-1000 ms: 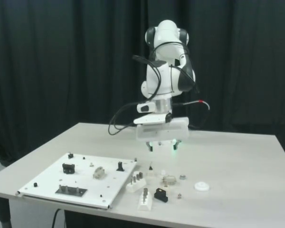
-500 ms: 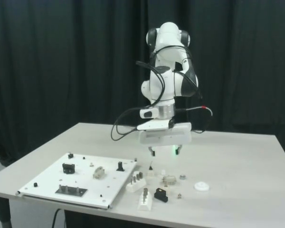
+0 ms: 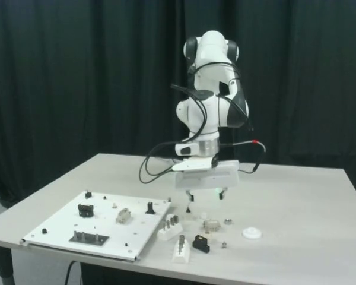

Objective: Pick Ethernet.

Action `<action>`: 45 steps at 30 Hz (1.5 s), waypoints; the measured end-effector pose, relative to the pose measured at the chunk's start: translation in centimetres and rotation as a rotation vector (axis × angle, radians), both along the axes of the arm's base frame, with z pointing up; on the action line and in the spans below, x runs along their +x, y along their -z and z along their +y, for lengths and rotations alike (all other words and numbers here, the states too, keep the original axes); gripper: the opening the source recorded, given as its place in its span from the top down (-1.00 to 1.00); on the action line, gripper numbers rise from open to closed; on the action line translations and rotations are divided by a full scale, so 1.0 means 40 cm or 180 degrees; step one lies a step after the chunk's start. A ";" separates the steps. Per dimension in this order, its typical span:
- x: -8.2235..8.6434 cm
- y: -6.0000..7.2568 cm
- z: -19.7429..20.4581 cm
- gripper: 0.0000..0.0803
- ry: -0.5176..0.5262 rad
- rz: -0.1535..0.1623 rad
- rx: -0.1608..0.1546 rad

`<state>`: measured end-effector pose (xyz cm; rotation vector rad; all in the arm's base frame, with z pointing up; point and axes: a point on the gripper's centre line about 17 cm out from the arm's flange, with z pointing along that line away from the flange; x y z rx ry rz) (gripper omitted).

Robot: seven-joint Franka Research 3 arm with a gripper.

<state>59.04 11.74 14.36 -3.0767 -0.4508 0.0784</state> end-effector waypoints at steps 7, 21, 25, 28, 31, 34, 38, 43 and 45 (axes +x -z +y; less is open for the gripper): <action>-0.003 0.028 -0.003 -0.99 0.0009 0.0034 -0.0014; 0.011 0.088 0.002 -0.99 -0.0004 0.0012 0.0038; 0.009 0.102 0.004 -0.99 0.0004 0.0027 0.0048; 0.009 0.110 0.008 -0.99 0.0008 0.0040 0.0062; 0.009 0.117 0.012 -0.99 0.0002 0.0051 0.0077; 0.008 0.123 0.016 -0.99 -0.0007 0.0061 0.0083; 0.005 0.131 0.023 -0.99 -0.0005 0.0074 0.0094; 0.004 0.139 0.032 -0.99 -0.0011 0.0088 0.0100; 0.004 0.142 0.035 -0.99 -0.0014 0.0093 0.0100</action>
